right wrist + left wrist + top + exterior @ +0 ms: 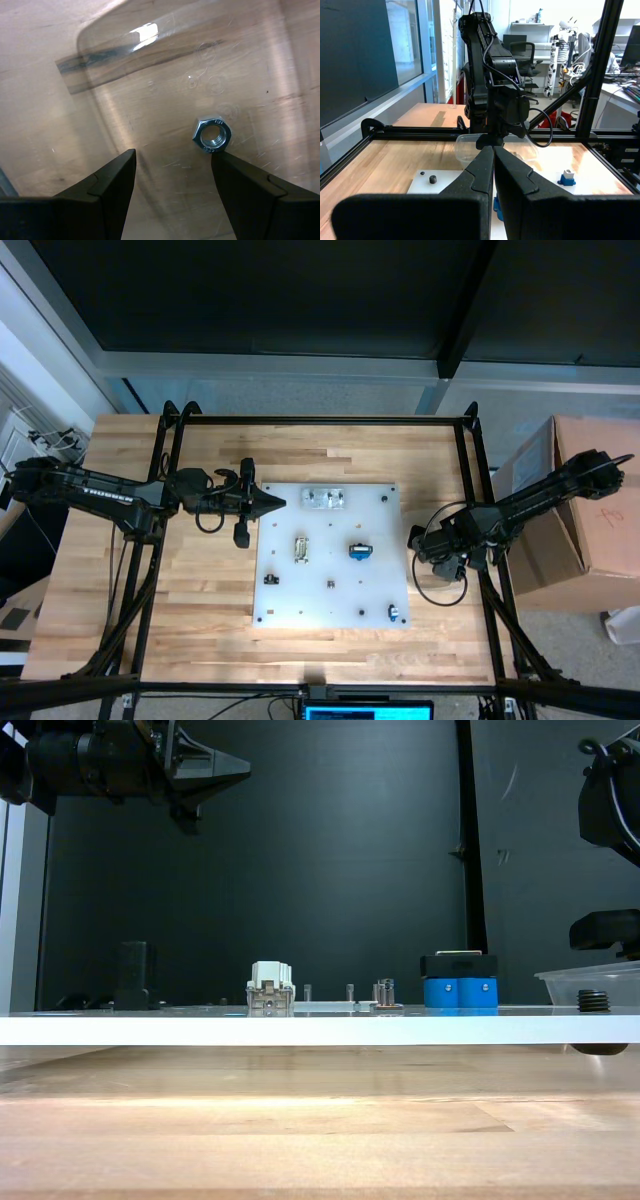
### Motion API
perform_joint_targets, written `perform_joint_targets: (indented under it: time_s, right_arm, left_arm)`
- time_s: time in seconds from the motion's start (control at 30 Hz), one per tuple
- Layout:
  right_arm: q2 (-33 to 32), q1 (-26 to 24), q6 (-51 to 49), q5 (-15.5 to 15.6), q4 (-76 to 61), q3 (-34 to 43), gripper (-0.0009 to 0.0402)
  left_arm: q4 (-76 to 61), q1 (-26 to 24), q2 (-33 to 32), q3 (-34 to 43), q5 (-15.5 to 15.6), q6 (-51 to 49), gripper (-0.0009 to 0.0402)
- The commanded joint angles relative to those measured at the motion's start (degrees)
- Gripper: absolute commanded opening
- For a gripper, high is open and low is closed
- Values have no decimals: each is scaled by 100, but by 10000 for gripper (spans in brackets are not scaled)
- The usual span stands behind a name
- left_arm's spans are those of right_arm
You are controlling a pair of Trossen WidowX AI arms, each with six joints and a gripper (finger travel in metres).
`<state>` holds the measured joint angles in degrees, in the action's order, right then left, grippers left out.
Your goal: Pick the M12 nut and place it on its threads and fasten
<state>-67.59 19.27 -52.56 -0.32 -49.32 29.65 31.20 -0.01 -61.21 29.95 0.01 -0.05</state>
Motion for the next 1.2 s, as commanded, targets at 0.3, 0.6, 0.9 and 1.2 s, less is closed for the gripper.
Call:
perform_joint_targets:
  time_s: [0.3, 0.6, 0.9, 1.2]
  right_arm:
    - [0, 0, 4, -2, 48, 4, 67]
    - [0, -2, 4, -7, 59, 35, 9]
    - [98, -4, 0, -13, -592, 601, 2]
    - [190, -2, -50, -15, -1971, 1856, 2]
  left_arm:
    - [0, 0, 0, 0, 0, 2, 0]
    - [0, 0, 0, 0, 0, 2, 0]
    - [2, 2, 0, 0, 0, 2, 0]
    - [2, 0, 0, 0, 0, 2, 0]
